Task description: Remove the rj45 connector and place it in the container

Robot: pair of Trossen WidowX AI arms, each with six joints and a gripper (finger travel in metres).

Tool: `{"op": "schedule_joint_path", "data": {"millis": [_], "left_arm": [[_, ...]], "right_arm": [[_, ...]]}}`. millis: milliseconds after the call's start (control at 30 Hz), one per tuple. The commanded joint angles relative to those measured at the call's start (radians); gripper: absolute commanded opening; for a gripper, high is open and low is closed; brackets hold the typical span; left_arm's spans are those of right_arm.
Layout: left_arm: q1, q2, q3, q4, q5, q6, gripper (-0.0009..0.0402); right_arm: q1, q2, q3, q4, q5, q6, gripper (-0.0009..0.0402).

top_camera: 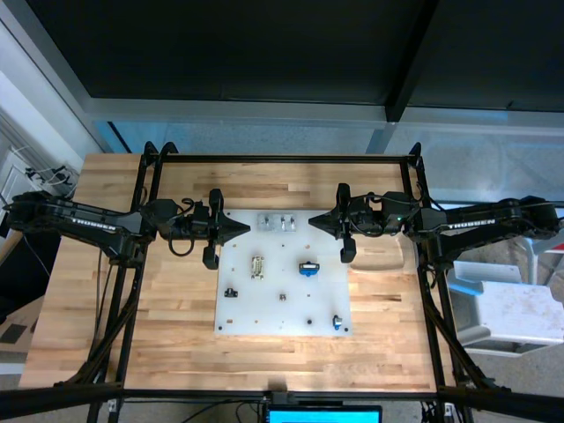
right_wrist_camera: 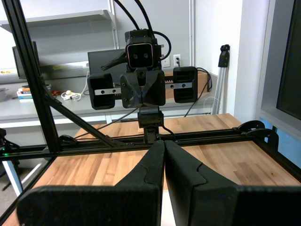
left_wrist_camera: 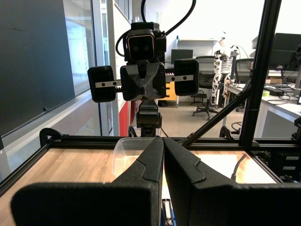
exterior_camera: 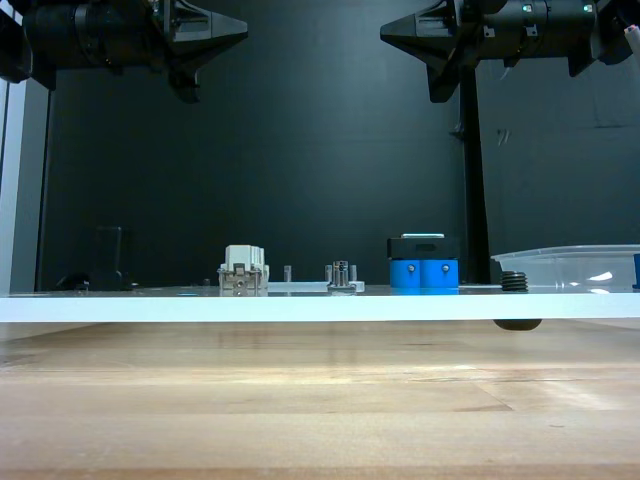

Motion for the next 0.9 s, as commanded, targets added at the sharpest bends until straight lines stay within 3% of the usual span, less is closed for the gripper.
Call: {"op": "schedule_joint_path", "data": {"millis": [33, 267, 433, 700, 900], "left_arm": [[0.000, 0.000, 0.000, 0.000, 0.000, 0.000, 0.0000], [0.000, 0.000, 0.000, 0.000, 0.000, 0.000, 0.0000], [0.000, 0.000, 0.000, 0.000, 0.000, 0.000, 0.0000], [0.000, 0.000, 0.000, 0.000, 0.000, 0.000, 0.0000], [0.000, 0.000, 0.000, 0.000, 0.000, 0.000, 0.0000]], "right_arm": [[0.000, 0.000, 0.016, -0.067, 0.010, -0.002, 0.0000], [0.028, 0.000, 0.156, -0.478, 0.014, -0.003, 0.0000], [0.082, 0.008, 0.257, -0.771, 0.110, 0.002, 0.0000], [0.204, 0.055, 0.374, -1.107, 0.190, 0.069, 0.0000], [0.284, 0.094, 0.422, -1.255, 0.193, 0.140, 0.0000]]}}
